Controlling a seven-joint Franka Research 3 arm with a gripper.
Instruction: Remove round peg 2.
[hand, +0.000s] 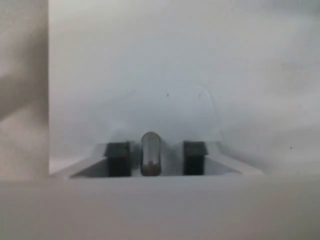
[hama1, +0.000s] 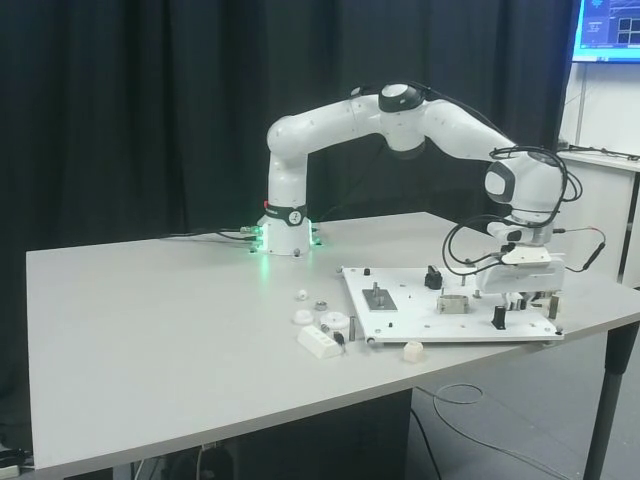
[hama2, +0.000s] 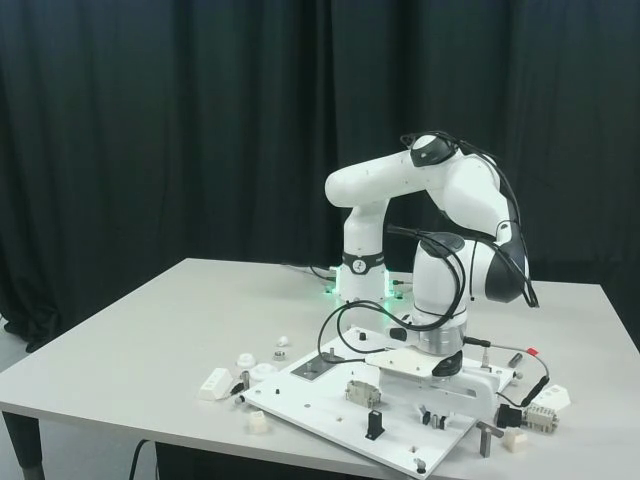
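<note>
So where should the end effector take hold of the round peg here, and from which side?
On its rounded upper end, coming straight down from above. In the wrist view the round peg stands upright between the two black fingers, which flank it without clearly touching. Its slim cylindrical shaft suits a pinch across its width, then a vertical pull off the white board.

Fixtures (hama1: 455, 304) close around gripper (hama1: 517, 300) (crowded)
</note>
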